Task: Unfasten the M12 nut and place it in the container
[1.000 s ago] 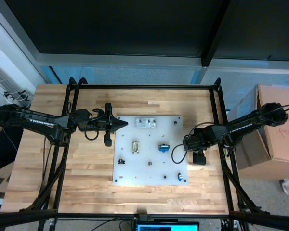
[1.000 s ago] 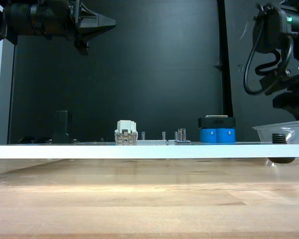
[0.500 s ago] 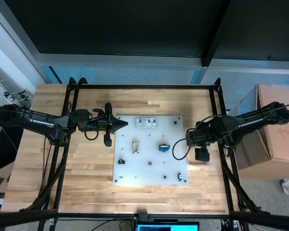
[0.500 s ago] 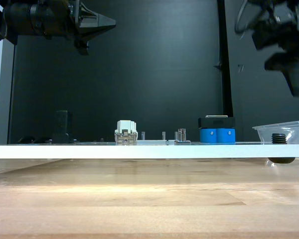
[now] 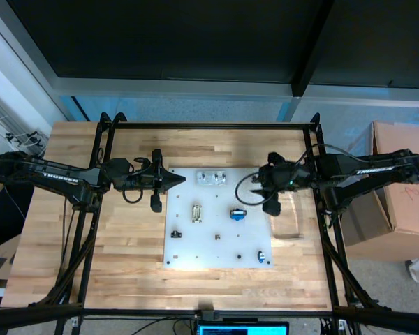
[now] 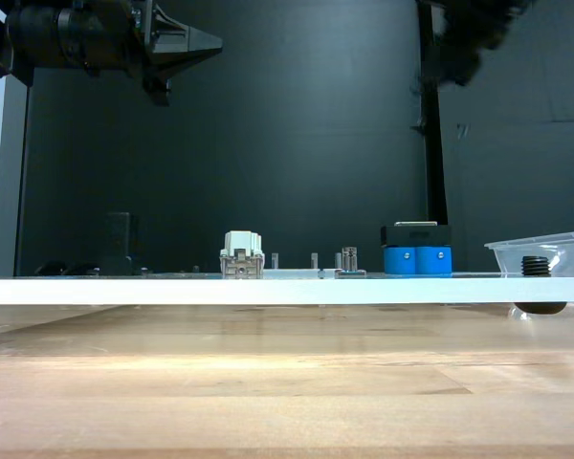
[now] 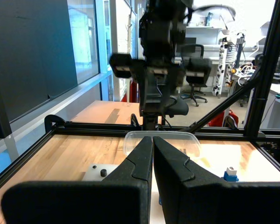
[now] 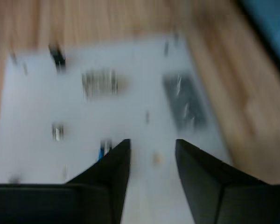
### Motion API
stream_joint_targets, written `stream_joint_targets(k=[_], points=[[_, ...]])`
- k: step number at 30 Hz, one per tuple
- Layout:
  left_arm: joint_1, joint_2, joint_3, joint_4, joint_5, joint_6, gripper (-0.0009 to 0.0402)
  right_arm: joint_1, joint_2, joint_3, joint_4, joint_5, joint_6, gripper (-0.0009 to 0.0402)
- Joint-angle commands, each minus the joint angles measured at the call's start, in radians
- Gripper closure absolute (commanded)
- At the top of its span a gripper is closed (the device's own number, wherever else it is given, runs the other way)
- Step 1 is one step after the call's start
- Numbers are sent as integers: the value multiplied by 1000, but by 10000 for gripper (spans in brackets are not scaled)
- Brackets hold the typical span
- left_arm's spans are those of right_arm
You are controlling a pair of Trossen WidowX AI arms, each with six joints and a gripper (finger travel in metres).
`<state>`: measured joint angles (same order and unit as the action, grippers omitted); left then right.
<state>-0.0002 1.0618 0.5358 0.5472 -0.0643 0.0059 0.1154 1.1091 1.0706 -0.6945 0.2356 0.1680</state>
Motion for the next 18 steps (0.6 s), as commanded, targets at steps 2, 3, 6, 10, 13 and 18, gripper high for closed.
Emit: stream_joint_targets(k=[2, 3, 6, 10, 13, 18], points=[[0, 0, 0, 0, 0, 0, 393, -48, -29, -45, 246, -77, -79, 336], [0, 0, 0, 0, 0, 0, 393, -60, -34, -60, 307, -109, -85, 351], [0, 0, 0, 0, 0, 0, 393, -82, -43, -116, 490, -161, -100, 396], [0, 0, 0, 0, 0, 0, 393, -95, -49, -208, 719, -159, -101, 385], [0, 0, 0, 1, 0, 0, 393, -109, -49, -282, 871, -167, -101, 393], [0, 0, 0, 0, 0, 0, 393, -149, -48, -415, 1110, -260, -95, 393]])
